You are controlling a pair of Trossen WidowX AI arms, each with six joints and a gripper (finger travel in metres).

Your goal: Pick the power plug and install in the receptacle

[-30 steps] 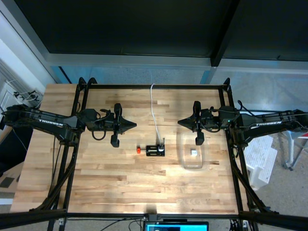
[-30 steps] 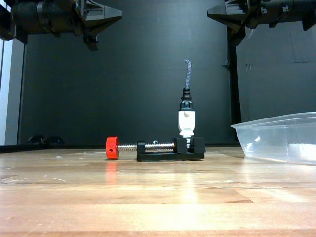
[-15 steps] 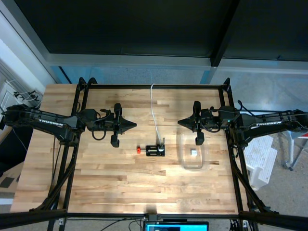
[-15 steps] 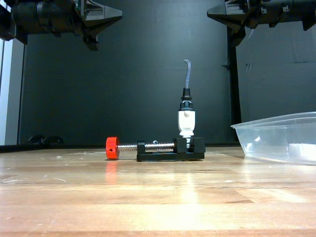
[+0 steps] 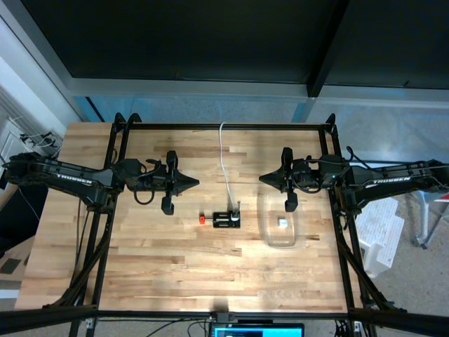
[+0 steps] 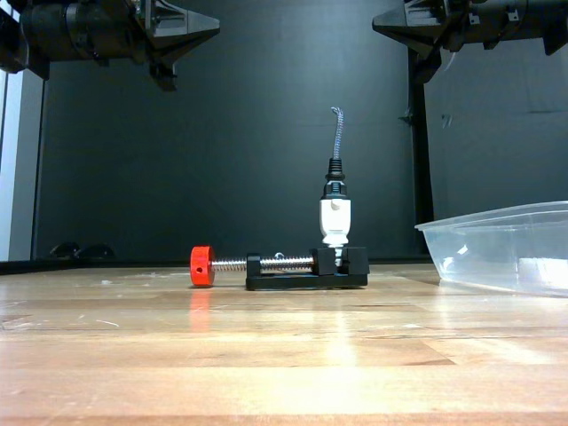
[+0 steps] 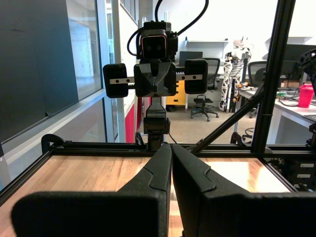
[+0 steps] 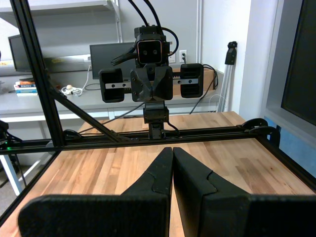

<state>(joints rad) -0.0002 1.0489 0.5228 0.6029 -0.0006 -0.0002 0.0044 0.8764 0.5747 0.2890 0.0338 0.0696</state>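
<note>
The receptacle [image 5: 236, 209] is a small white socket body [image 6: 335, 218] standing upright in a black vise [image 5: 226, 220] with an orange-red knob [image 6: 202, 265]. Its white cord [image 5: 224, 161] runs to the table's far edge. The power plug is not visible in any view. My left gripper [image 5: 196, 182] hovers high over the table, left of the vise, shut and empty [image 7: 171, 146]. My right gripper [image 5: 261, 179] hovers at the same height to the right, also shut and empty [image 8: 172, 149]. The two tips point at each other across the cord.
A clear plastic tray [image 5: 280, 242] lies right of the vise, below the right gripper, with a small pale cube [image 5: 282, 222] inside. A black frame [image 5: 224, 127] borders the wooden table. Each wrist view shows the opposite arm [image 7: 155, 79] [image 8: 151, 81] head-on.
</note>
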